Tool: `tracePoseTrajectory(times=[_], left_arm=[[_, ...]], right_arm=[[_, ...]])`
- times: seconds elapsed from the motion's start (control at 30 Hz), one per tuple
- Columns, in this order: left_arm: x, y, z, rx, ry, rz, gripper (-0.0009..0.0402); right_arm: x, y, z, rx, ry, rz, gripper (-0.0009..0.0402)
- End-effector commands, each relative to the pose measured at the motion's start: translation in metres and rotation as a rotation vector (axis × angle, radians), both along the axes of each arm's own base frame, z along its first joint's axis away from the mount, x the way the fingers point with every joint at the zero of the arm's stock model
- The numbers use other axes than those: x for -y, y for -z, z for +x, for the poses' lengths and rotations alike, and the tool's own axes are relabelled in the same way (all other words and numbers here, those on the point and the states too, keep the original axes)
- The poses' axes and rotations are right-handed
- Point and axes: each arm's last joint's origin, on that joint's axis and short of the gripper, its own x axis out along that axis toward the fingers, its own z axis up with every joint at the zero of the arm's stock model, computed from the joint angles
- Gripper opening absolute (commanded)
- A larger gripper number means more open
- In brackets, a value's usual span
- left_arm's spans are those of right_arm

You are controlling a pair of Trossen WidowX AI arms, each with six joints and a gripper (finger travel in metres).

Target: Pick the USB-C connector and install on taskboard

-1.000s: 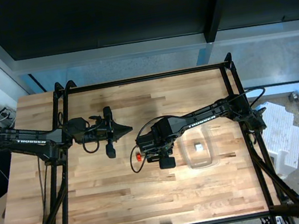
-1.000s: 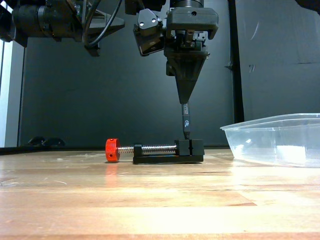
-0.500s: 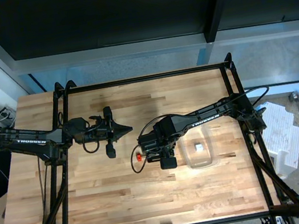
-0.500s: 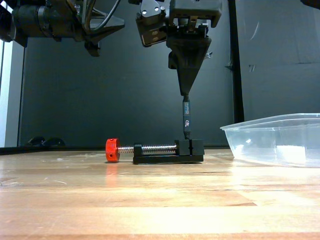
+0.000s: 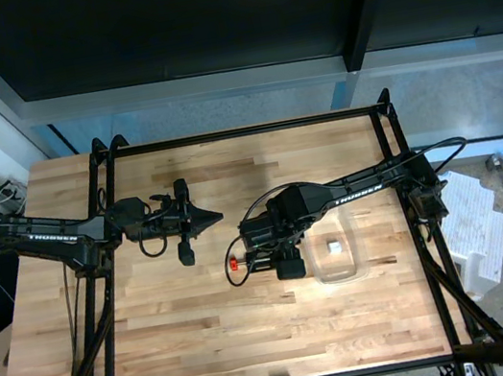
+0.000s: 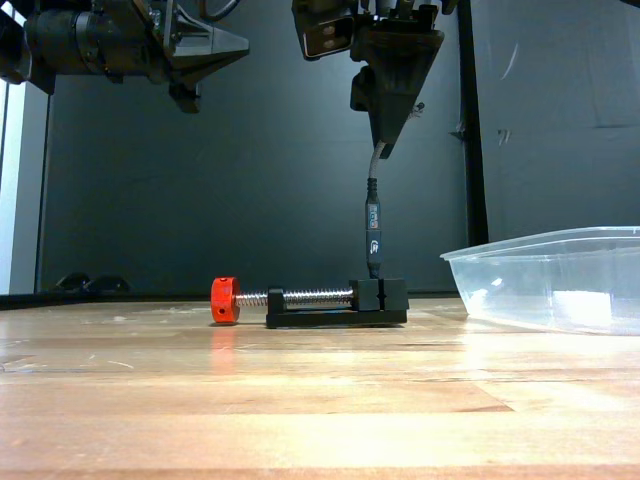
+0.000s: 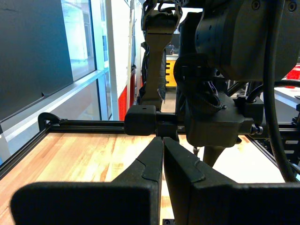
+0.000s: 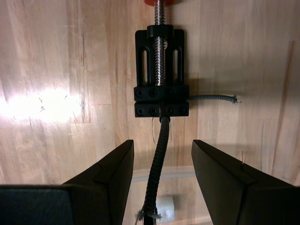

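- The right gripper (image 6: 384,145) hangs straight above the taskboard (image 6: 336,301). Its jaws are spread wide and grip nothing.
- The braided cable (image 8: 158,140) runs up between the jaws with a clear gap on each side.
- The connector (image 6: 372,238) stands upright on its own. Its lower end is down in the slot of the taskboard's end block, the end away from the orange-red knob (image 6: 225,299).
- Nothing props the connector, yet it stands vertical, so I judge it seated and let go.
- The upright pose makes sense. The slot opens upward, so the plug has to go in from above, and that is why the gripper sits directly over it.
- A short stub (image 8: 213,97) of similar cable pokes sideways out of the block and lies on the table (image 6: 300,400). It plays no part that I can see.
- The taskboard lies flat, with its screw and knob pointing toward the left arm's side. It is near the clear tray (image 6: 520,268) but apart from it.
- The tray holds a white block (image 5: 335,245), which the task does not need.
- The left gripper (image 7: 162,140) is parked high and well off to the left. Its jaws are pressed together on nothing, and it points toward the right arm, out of the way.
- To my eye the install looks done. What remains is for the right arm to lift clear.
- The risk is the cable. If a jaw catches it on the way up, that could tug the plug loose or drag the light taskboard.
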Motion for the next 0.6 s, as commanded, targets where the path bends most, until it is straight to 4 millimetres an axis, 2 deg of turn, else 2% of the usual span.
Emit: tracePoseTrajectory(times=[0.03, 0.33, 0.6], left_arm=[[0.0, 0.0, 0.0, 0.0, 0.0, 0.0, 0.0], [0.0, 0.0, 0.0, 0.0, 0.0, 0.0, 0.0], [0.0, 0.0, 0.0, 0.0, 0.0, 0.0, 0.0]], right_arm=[[0.0, 0.0, 0.0, -0.001, -0.001, -0.001, 0.0167], [0.003, -0.025, -0.008, 0.156, -0.03, 0.013, 0.0145], [0.014, -0.049, -0.032, 0.411, -0.066, 0.019, 0.0125]])
